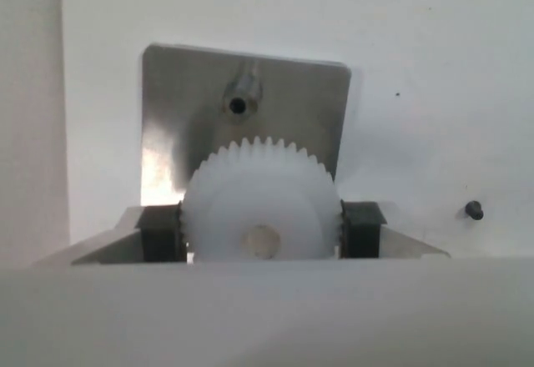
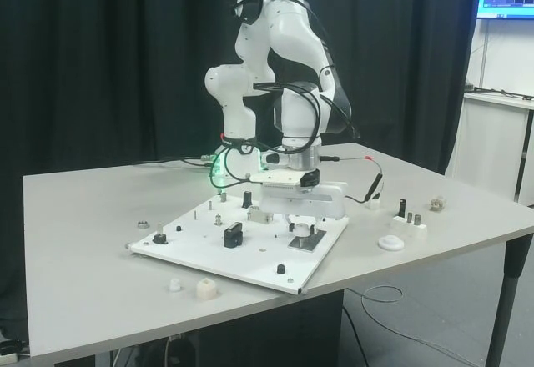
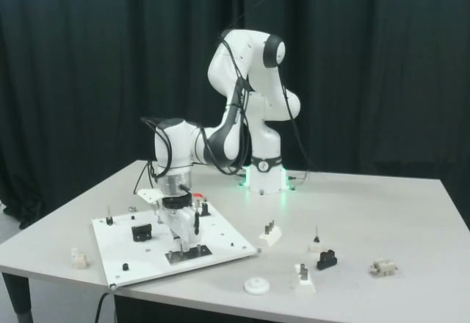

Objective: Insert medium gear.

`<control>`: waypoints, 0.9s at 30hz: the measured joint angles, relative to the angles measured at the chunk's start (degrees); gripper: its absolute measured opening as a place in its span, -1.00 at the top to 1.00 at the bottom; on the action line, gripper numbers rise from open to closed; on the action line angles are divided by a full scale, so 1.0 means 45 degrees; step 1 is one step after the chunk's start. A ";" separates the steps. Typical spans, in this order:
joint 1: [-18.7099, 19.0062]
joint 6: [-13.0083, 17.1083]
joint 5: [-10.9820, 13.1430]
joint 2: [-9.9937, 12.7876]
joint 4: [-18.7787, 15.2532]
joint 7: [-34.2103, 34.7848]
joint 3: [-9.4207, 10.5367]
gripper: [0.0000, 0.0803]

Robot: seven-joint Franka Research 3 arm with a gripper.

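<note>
— What does the gear (image 1: 260,213) look like it's made of?

— White plastic, matt and smooth on its face, with finely moulded teeth round the rim.

— And the plate (image 1: 171,117) under it?

— Grey metal, brushed, with a soft sheen near one edge. The post (image 1: 240,100) standing on it looks like metal too, and shinier.

— The pads (image 1: 360,228) either side of the gear?

— Black, dull, rubbery-looking.

— The board (image 2: 200,253)?

— White, smooth, slightly glossy, like painted or laminated sheet.

— The table (image 3: 382,227)?

— Grey, matt, even.

— The arm (image 3: 239,66)?

— Glossy white plastic shells.

— Behind it all?

— A black cloth curtain (image 3: 88,66), hanging in folds.
</note>
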 joint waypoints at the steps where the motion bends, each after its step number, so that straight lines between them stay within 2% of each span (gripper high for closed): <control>1: 0.0000 0.0000 0.0018 0.0005 0.0009 0.0000 0.0004 0.00; 27: 0.0086 -0.0002 0.0022 0.0129 0.0204 -0.0326 0.0058 0.00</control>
